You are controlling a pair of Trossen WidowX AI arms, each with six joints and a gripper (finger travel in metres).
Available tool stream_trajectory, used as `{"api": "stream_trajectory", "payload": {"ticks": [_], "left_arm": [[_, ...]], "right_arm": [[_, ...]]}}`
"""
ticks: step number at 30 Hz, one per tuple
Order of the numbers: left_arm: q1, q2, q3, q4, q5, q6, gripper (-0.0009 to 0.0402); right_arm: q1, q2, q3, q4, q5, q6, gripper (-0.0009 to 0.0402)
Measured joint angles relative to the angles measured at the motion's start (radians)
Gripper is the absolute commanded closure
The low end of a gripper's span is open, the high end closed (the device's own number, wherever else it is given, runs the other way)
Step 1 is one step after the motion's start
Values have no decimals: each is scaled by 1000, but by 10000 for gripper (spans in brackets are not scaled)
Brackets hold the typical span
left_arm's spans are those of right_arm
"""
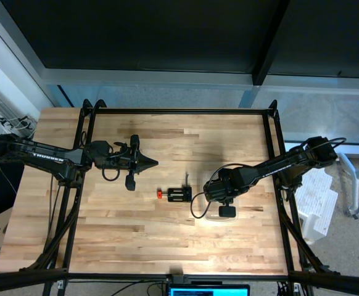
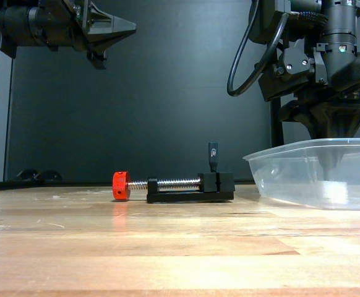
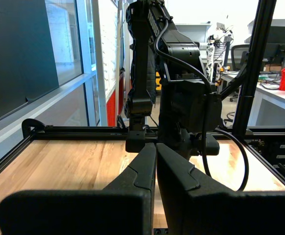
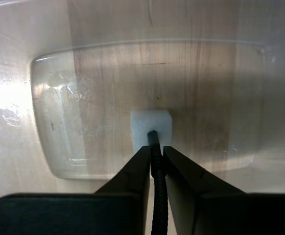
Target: Pick the USB-C connector and install on taskboard
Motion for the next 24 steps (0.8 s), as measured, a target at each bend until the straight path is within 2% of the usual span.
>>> {"api": "stream_trajectory", "payload": {"ticks": [10,24], "left_arm": [[0,0,0,0,0,0,393],[0,0,0,0,0,0,393]], "right_arm": [[1,-4,0,3,0,-5,392],[1,-74,1,-50,0,-1,393]]}}
